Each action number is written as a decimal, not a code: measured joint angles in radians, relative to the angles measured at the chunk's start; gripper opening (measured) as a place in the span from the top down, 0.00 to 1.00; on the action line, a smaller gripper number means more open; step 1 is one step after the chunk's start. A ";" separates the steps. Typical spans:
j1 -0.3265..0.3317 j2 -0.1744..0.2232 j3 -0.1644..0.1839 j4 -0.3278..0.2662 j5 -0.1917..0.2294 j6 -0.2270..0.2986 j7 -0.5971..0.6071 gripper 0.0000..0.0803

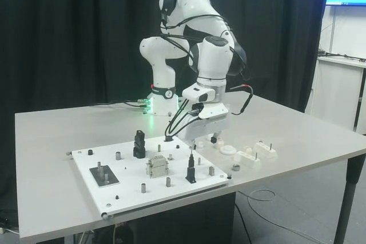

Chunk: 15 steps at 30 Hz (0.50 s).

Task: Pick BNC.

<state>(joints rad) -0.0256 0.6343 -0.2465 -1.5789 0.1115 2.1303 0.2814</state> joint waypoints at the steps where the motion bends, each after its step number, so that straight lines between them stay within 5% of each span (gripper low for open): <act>1: 0.000 0.000 0.000 0.000 0.000 0.000 0.000 0.00; 15: 0.001 0.000 -0.006 0.001 -0.004 0.000 0.000 0.00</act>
